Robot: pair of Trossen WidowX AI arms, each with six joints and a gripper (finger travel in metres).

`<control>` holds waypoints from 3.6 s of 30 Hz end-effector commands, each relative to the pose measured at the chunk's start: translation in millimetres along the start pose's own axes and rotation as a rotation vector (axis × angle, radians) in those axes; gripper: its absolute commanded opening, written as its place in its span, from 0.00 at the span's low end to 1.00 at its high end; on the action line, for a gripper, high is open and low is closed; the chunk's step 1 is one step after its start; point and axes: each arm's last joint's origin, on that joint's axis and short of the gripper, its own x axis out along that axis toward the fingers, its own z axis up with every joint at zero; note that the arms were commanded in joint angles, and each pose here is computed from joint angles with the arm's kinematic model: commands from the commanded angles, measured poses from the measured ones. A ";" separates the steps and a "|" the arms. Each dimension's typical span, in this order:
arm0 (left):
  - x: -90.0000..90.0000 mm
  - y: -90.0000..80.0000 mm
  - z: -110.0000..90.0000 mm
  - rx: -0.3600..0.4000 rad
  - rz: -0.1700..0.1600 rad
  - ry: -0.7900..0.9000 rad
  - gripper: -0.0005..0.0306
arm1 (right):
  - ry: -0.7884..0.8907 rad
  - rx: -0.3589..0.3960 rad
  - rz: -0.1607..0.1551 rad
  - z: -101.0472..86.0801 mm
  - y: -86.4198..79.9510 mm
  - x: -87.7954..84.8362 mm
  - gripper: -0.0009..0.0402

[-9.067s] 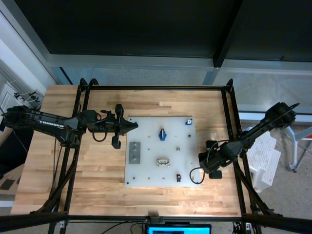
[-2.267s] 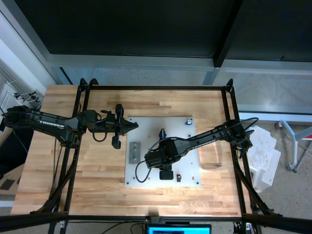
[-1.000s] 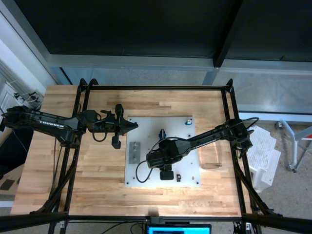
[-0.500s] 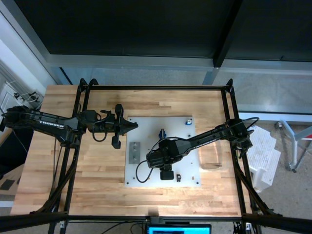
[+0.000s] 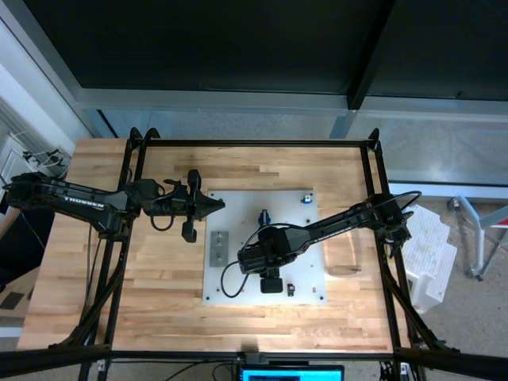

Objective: Pick the HAN10E connector and install on the hub

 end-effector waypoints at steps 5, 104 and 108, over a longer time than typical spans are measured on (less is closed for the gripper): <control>0.0 0.1 0.2 0.000 0.000 -0.001 0.02 | -0.021 0.005 0.008 2.7 0.6 -2.6 0.52; 0.2 0.1 -2.3 0.000 0.000 0.023 0.02 | -1.380 0.135 0.037 -181.1 -123.7 -115.5 0.02; 0.2 0.1 -2.3 0.000 0.000 0.023 0.02 | -1.380 0.135 0.037 -181.1 -123.7 -115.5 0.02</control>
